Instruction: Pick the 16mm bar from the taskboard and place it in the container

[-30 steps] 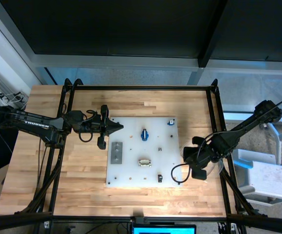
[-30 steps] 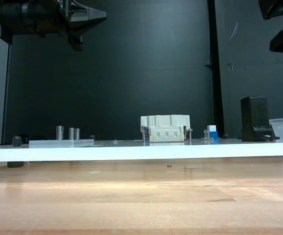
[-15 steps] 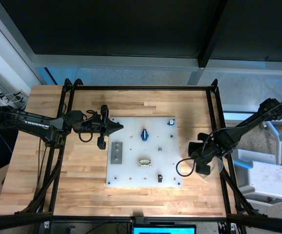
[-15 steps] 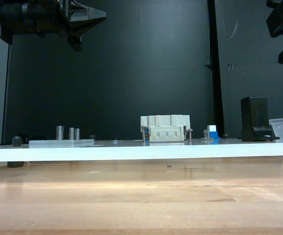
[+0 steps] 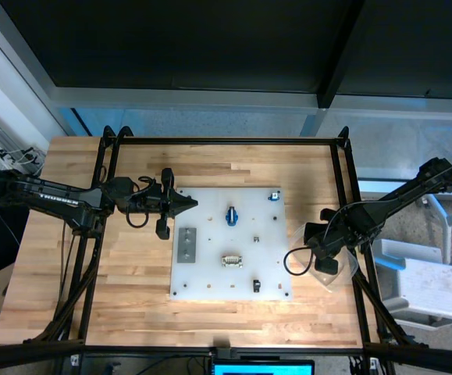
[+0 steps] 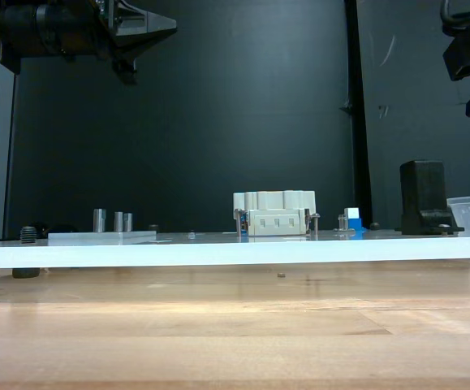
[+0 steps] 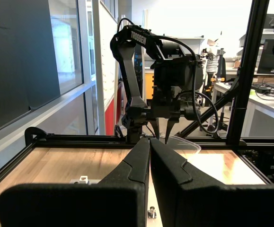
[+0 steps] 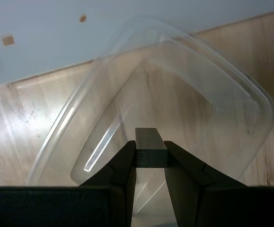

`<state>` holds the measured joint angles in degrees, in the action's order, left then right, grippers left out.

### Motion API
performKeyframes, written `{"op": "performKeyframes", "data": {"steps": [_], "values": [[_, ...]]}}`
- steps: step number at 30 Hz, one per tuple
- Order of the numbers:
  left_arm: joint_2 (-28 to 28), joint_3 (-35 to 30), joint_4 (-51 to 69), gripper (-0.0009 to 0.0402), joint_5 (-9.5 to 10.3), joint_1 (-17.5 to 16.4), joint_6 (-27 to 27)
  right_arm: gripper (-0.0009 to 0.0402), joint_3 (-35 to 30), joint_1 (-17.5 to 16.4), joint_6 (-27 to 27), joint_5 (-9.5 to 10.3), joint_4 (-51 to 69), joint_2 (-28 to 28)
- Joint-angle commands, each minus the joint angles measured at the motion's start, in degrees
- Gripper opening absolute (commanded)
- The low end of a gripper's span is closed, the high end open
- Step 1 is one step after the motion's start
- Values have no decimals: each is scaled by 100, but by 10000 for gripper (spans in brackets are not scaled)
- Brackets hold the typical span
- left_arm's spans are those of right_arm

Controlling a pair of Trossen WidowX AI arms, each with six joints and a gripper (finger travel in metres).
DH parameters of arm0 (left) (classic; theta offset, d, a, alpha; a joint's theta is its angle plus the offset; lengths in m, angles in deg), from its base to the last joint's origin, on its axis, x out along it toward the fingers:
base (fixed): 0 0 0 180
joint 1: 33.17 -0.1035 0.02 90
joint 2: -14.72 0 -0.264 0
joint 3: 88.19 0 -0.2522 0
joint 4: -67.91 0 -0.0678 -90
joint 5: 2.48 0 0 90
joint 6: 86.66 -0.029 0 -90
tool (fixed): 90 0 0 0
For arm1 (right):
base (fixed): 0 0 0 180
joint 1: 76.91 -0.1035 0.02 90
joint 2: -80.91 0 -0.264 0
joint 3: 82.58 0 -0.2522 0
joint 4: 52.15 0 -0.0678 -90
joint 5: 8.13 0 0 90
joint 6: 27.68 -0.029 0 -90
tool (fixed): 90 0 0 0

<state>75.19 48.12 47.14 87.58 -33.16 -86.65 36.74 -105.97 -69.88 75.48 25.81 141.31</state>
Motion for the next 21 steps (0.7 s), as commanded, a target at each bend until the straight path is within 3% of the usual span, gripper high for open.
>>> {"op": "performKeyframes", "data": {"steps": [1, 21], "values": [[2, -2, -2, 0, -2, 0, 0, 26, 2, 20, 0, -4, -11, 7], [2, -2, -2, 0, -2, -2, 0, 135, 2, 20, -83, -4, -13, 35]]}}
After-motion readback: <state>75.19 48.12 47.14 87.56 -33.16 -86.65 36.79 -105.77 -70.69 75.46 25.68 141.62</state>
